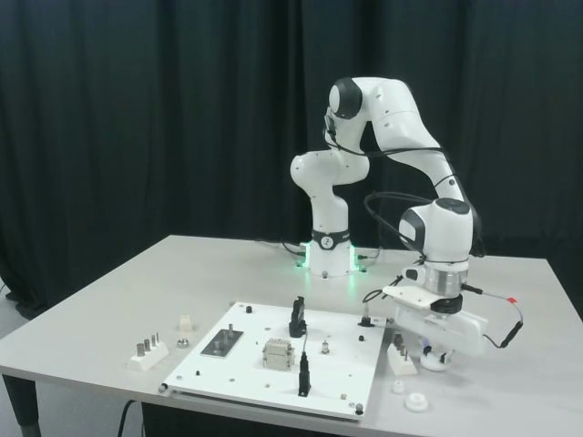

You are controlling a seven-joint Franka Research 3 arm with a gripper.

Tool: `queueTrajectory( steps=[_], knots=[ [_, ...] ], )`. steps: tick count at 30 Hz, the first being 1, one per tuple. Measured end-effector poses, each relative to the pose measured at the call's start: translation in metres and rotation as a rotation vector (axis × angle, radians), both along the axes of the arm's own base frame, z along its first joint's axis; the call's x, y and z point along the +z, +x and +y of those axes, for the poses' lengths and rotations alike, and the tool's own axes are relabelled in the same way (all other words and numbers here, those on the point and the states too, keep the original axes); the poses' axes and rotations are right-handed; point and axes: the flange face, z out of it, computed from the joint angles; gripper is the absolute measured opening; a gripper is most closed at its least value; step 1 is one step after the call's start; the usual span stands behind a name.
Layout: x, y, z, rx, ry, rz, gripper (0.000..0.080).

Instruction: Insert large gear.

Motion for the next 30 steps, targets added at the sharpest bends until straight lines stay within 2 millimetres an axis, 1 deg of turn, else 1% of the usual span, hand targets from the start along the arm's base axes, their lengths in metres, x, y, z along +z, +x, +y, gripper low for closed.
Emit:
queueTrajectory(
  steps=[12,30],
  knots=[
    [0.0048,-0.0002,0.0009,0.001,0.001,0.0,0.033],
    [0.0053,-0.001,0.0019,0.003,0.0,0.002,0.033]
  ],
)
